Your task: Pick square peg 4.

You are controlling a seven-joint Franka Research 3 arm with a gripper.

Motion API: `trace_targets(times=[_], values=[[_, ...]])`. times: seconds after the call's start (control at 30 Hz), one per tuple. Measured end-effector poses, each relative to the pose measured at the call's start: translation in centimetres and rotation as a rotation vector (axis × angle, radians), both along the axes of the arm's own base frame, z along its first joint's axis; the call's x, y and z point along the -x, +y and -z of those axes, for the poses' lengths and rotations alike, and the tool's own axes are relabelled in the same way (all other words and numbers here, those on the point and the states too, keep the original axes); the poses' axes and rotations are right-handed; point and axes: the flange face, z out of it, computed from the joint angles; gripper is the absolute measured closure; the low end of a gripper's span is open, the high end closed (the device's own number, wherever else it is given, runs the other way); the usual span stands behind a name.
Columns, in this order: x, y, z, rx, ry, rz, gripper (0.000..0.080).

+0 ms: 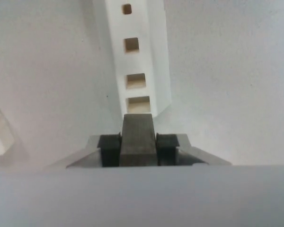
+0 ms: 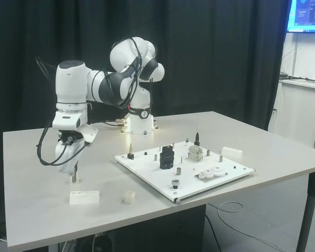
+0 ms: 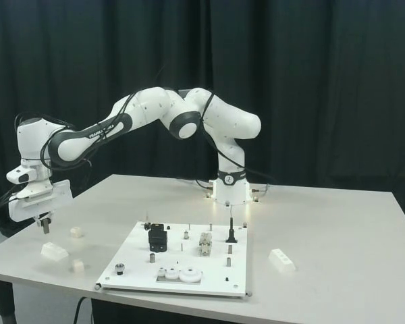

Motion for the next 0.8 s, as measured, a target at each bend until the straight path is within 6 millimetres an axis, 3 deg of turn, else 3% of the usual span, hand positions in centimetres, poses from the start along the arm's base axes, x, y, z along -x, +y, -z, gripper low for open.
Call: trace_targets(times=[0.8], values=[[0.57, -0.70, -0.82, 0.003, 0.005, 0.143, 0.0649]])
